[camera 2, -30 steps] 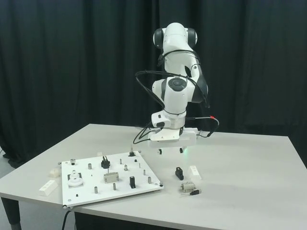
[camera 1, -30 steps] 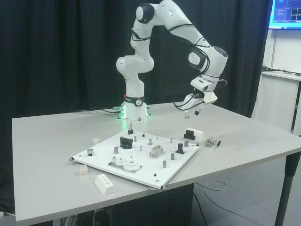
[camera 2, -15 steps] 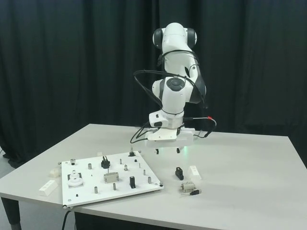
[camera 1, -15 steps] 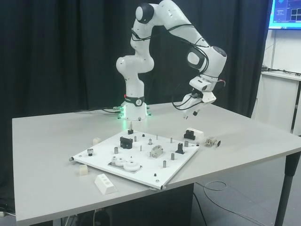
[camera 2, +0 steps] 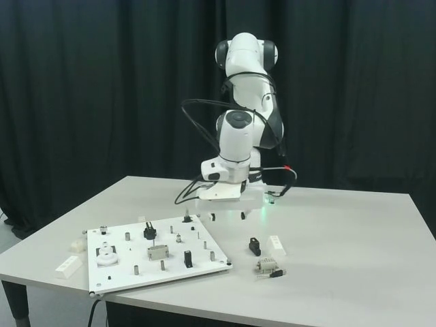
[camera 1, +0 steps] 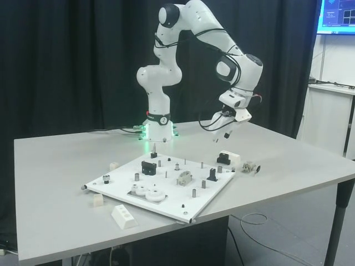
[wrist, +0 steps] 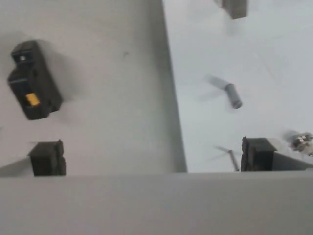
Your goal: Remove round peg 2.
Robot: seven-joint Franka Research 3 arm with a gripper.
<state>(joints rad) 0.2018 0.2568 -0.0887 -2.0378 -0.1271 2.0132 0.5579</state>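
Left to right, second room view. White board (camera 2: 174,270): lies on the grey table (camera 2: 354,272) and carries several short upright pegs among other fittings. Round peg 2 is judged to be one of these, seated in the board; which one bears that number I cannot tell.

My gripper (camera 2: 228,216): hangs in the air above the board's right-hand edge, touching nothing. The wrist view shows my gripper (wrist: 151,156) straddling that edge, one fingertip over the bare table and the other over the board. The jaws are spread wide with nothing between them. One grey peg (wrist: 233,95) stands on the board not far from the fingertip on that side, and it is the nearest candidate.

Black connector (camera 2: 254,246): loose on the table just right of the board and well below my jaws.

Step in hand: approach, with no grasp begun. The next move calls for centring over the chosen peg, lowering with the jaws wide until a finger stands on each side of it, closing, then drawing straight up along the peg's axis so that it does not bind in its hole.
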